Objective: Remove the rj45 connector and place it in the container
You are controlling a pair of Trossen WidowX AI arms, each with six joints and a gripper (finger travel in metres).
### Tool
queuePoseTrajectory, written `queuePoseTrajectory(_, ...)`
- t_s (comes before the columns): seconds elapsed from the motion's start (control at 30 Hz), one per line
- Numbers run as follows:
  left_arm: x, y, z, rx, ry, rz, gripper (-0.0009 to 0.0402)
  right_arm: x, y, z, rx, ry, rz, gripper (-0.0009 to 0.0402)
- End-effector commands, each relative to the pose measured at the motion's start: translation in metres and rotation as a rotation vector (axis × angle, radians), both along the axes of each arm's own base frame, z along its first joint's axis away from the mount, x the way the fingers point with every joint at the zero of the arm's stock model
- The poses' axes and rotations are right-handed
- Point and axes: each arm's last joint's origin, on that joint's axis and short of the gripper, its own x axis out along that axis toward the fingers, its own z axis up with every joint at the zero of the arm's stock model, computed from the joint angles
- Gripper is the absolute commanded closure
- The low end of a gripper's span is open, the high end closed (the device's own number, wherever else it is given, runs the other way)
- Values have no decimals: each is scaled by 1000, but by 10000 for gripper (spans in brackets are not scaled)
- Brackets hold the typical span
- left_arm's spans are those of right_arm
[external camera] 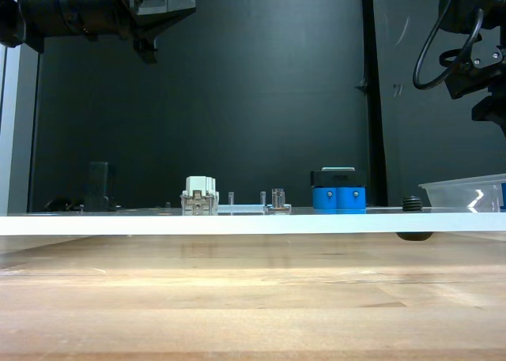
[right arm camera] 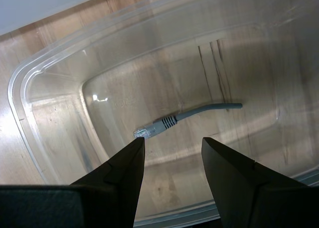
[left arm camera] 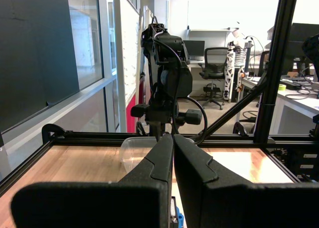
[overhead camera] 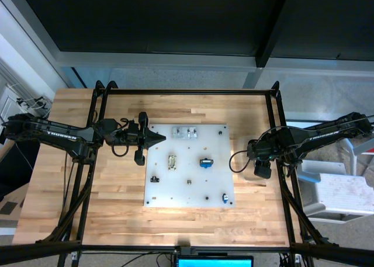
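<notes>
The wooden table (overhead camera: 117, 214) carries a white board (overhead camera: 187, 185) at its centre, with an arm reaching in from each side; just off the board's right edge stands the clear plastic container (right arm camera: 20, 88), whose rim also shows in the low view (external camera: 466, 193).

The left end effector (overhead camera: 159, 138) is held high over the board's left edge, pointing level toward the right arm; its fingers (left arm camera: 164, 153) are pressed together with nothing between them.

The right end effector (right arm camera: 172, 140) hangs over the container, pointing down into it; its fingers (right arm camera: 124, 163) stand apart and hold nothing.

The rj45 connector (right arm camera: 154, 126) lies flat on the container's floor, clear plug at one end and a short grey cable trailing from the other; it touches neither finger and lies away from the walls.

On the board a blue block (overhead camera: 205, 162) stands near the middle, toward the right; a pale housing (overhead camera: 172, 162) stands to its left; a clear fitting (overhead camera: 184, 132) sits near the far edge.
</notes>
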Motion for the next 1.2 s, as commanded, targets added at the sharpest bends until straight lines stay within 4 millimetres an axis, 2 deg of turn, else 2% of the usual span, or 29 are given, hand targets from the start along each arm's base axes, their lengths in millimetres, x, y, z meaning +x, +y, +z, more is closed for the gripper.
queuePoseTrajectory(0.03, 0, 0, 0, 0, -1, 0, 392, 0, 0, 0, 0, -1, 0, 235)
queuePoseTrajectory(1.2, 0, 0, 0, 0, 0, 0, 392, 2, 0, 0, 4, -18, 0, 236)
